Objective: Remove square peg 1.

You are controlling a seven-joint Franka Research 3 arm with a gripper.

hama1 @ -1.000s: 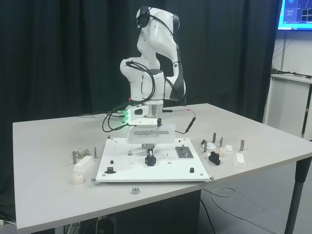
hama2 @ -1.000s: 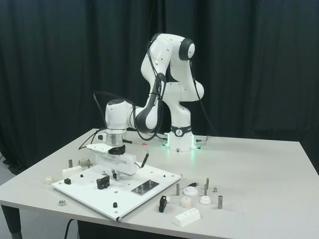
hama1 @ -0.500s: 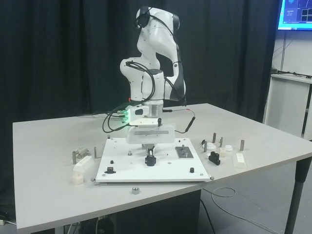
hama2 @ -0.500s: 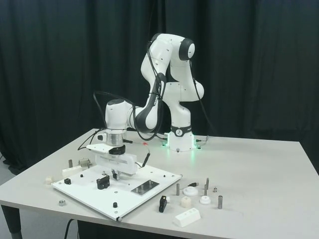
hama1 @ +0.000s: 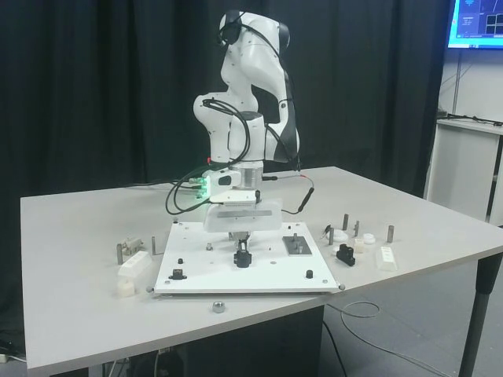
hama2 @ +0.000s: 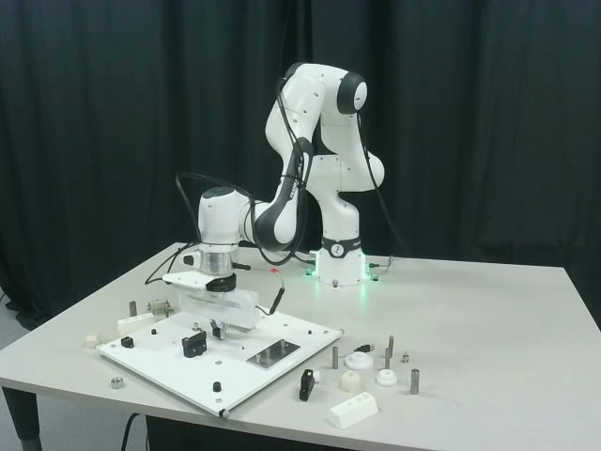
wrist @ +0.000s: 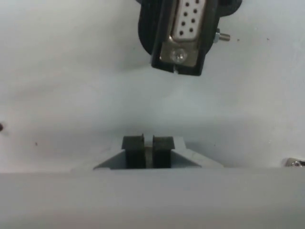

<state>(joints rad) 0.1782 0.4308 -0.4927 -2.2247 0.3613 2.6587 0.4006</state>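
Note:
My gripper (wrist: 148,152) hangs just above the white board (hama1: 204,271), near its middle. The two black fingertips (wrist: 133,151) stand almost together with only a thin slit between them, and I see nothing held there. Just beyond the fingertips in the wrist view stands a black-framed pin connector (wrist: 183,33). It shows in the room views as a small black block (hama1: 242,258) (hama2: 194,343) on the board under the hand (hama2: 217,329). I cannot pick out a square peg in any view.
A grey metal plate (hama1: 296,245) lies on the board's right part. Upright grey pegs (hama1: 344,221), white round parts and a white block (hama1: 385,258) sit on the table to the right. A white block (hama1: 134,267) and a nut (hama1: 218,306) lie left and front.

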